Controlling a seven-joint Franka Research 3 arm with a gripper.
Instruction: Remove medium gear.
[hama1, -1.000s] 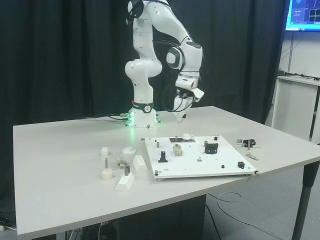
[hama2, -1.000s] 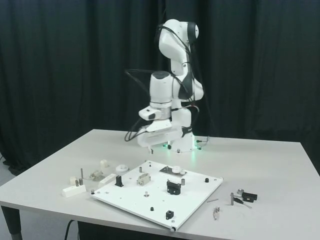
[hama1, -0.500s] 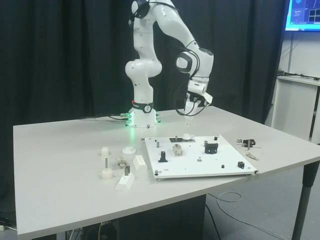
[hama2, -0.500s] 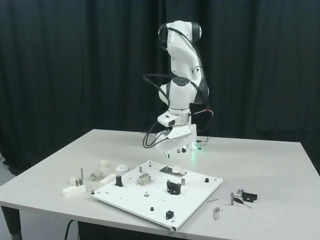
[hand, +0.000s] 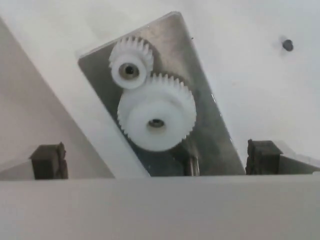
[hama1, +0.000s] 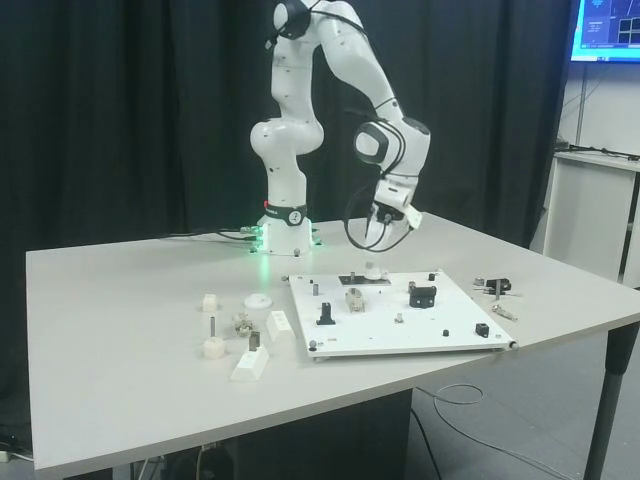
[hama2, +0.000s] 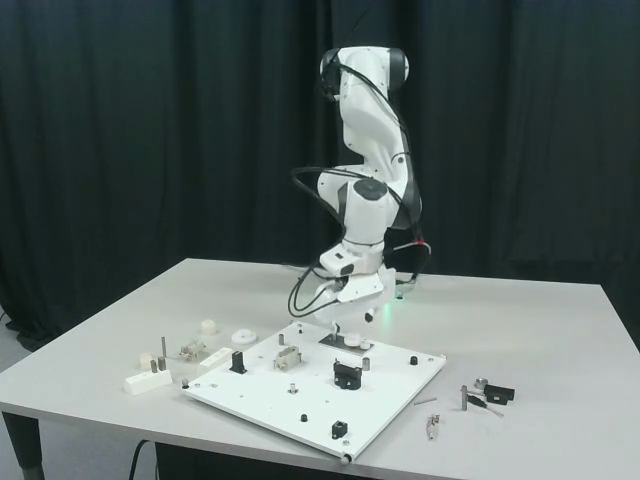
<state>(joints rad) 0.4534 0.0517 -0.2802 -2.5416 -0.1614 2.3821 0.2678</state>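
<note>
Grey worktop (hama1: 120, 330), one corner toward the first room camera. White arm (hama1: 300, 130) bolted at the rear, green light at its base, bent forward and down over the board. White assembly board (hama1: 400, 325) flat on the worktop, in front of the arm base. Gripper (hama2: 340, 325) just above the board's rear edge, pointing down. Fingers (hand: 48, 161) wide apart in the wrist view, black pads either side of the gears, nothing held, no contact seen. Grey metal plate (hand: 210, 125) set in the board near its rear edge. Medium gear (hand: 156, 112), white, seated on the plate, lying between the two pads and below them. Small gear (hand: 131, 62), white, also on the plate, teeth meshed with the medium gear. Black bracket (hama1: 422, 294) upright on the board, nearer the front than the plate. Loose white parts (hama1: 250, 345) on the worktop beside the board.
</note>
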